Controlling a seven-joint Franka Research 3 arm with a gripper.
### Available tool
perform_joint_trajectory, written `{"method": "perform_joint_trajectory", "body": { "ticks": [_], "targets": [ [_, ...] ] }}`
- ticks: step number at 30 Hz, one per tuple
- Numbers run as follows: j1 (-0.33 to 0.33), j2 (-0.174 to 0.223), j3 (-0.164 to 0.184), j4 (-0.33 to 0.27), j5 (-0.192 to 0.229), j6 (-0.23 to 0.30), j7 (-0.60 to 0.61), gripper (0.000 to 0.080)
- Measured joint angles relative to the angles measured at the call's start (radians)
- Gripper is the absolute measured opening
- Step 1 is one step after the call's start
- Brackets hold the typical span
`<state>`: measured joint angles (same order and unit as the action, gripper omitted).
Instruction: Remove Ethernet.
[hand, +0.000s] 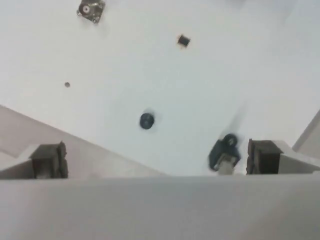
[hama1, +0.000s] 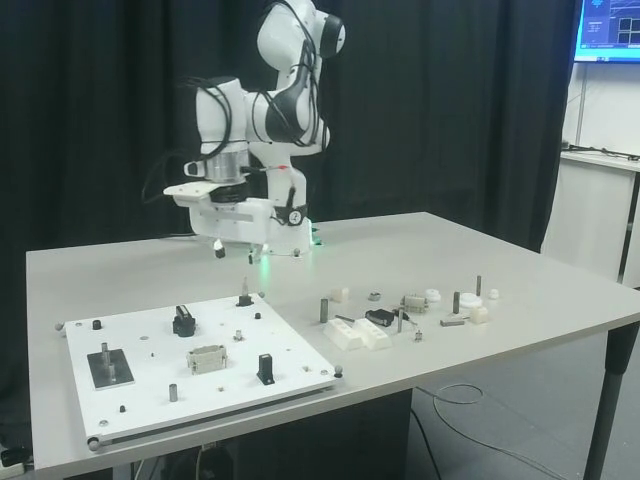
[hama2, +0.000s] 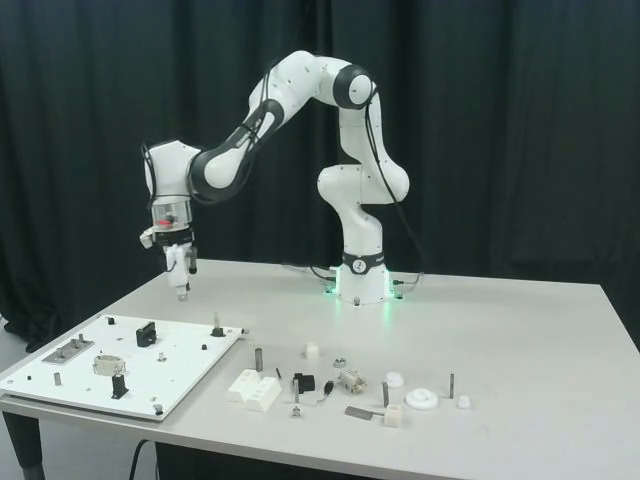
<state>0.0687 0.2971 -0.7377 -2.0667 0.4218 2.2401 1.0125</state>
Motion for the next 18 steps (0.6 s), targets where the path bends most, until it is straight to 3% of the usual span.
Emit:
{"method": "perform_joint_trajectory", "body": {
  "ticks": [8, 18],
  "targets": [
    [-0.026, 0.022, 0.0, 0.01, 0.095, -0.06, 0.124, 0.08],
    [-0.033, 0.041, 0.0, 0.01, 0.143, -0.111, 0.213, 0.08]
  ]
}}
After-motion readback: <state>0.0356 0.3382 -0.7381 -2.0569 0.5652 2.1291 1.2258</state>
